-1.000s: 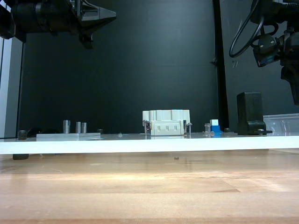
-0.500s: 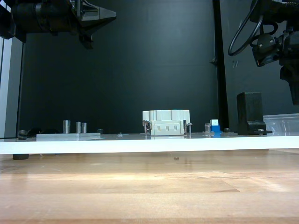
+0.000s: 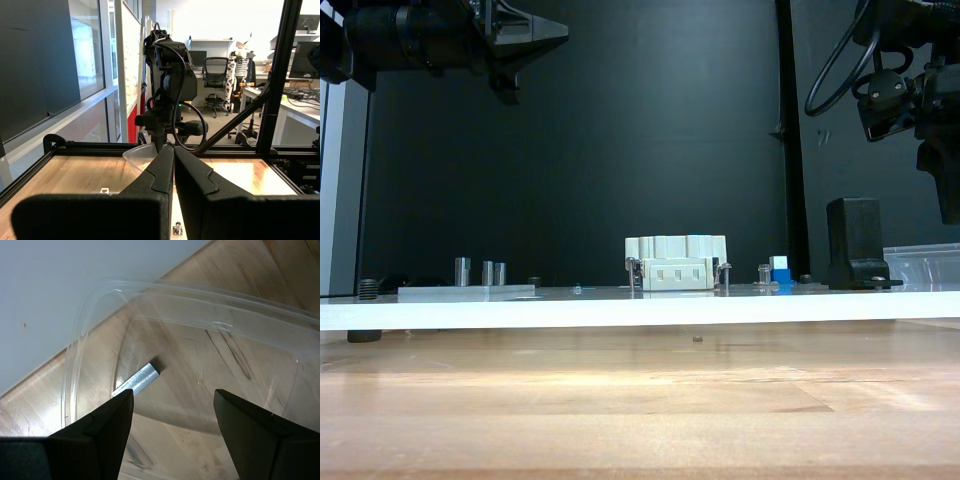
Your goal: Pick the 16mm bar from the taskboard and place it in the container
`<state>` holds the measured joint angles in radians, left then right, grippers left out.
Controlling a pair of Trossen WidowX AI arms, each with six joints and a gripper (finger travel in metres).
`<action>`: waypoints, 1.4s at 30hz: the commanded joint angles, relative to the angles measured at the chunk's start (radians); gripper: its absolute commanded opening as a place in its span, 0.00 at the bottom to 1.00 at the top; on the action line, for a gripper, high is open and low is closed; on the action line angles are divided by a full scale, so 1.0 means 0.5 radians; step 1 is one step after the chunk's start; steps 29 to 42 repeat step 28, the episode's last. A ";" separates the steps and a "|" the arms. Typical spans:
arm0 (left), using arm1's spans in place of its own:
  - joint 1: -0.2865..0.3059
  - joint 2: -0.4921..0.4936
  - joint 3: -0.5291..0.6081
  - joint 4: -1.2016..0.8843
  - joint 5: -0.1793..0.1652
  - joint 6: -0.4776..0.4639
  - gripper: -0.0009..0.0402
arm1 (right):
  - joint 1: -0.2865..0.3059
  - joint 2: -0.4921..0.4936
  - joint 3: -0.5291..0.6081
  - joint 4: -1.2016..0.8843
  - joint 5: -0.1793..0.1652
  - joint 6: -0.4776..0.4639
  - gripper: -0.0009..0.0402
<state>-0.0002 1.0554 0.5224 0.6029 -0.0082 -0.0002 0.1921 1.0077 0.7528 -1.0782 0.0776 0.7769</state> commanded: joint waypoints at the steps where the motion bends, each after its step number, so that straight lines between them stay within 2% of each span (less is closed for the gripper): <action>1: 0.000 0.001 0.001 0.000 0.001 0.000 0.02 | 0.000 0.000 0.001 0.001 0.001 0.000 0.57; 42: 0.000 0.001 0.001 0.000 0.001 0.000 0.02 | 0.001 0.001 0.001 0.039 0.001 0.000 0.57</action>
